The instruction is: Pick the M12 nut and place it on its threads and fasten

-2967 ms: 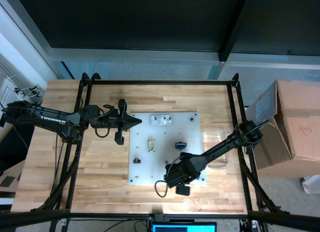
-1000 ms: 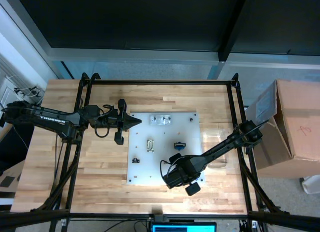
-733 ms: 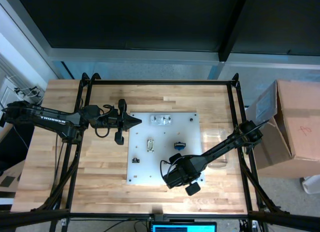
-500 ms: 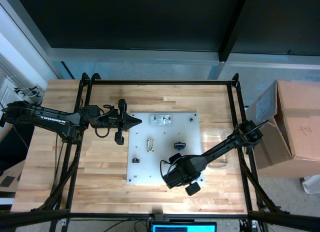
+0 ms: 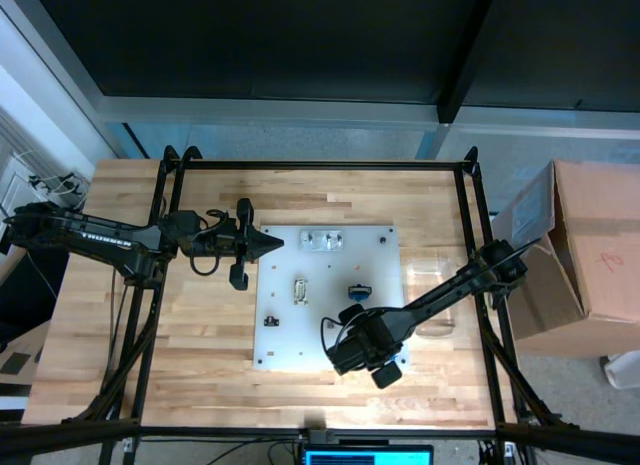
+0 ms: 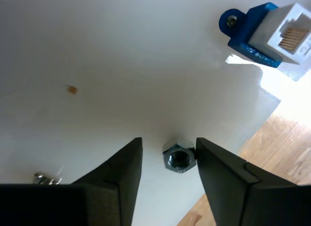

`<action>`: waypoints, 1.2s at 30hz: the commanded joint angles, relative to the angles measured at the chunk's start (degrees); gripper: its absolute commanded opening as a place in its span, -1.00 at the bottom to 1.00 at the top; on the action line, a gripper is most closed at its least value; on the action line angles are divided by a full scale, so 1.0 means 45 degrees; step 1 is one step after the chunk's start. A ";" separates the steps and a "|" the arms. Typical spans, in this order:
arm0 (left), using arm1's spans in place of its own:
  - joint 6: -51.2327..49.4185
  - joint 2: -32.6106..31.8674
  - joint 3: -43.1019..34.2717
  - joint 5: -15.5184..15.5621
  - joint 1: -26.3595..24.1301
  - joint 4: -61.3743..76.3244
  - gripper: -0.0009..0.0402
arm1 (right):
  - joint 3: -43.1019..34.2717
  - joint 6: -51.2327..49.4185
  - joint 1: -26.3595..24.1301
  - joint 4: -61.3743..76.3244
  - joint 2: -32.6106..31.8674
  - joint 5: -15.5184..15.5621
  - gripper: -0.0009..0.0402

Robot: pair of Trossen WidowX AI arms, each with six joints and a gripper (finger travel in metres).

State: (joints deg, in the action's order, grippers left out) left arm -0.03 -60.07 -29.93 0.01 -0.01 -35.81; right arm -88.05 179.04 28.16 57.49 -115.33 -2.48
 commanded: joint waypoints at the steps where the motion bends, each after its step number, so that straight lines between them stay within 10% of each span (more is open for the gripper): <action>1: 0.0000 -0.0005 -0.0005 0.0000 0.0000 -0.0005 -0.96 | -0.0034 -0.0223 0.0024 0.0126 0.0223 0.0131 -0.06; 9: 0.0005 -0.0005 -0.0005 0.0000 0.0000 -0.0005 -0.96 | -0.0034 -0.3016 0.0034 0.0724 0.1311 0.0219 0.09; 24: 0.0005 -0.0005 -0.0005 0.0000 0.0000 -0.0010 -0.96 | -0.0034 -2.2678 0.0136 0.1520 0.2108 -0.0107 0.10; 36: 0.0000 -0.0005 -0.0005 0.0000 0.0000 -0.0010 -0.96 | 0.0175 -2.7860 0.0189 0.1282 0.2108 -0.1549 0.06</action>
State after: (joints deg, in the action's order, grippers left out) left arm -0.03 -60.07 -29.93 0.01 -0.01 -35.81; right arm -87.85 55.20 28.99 63.72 -105.84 -9.39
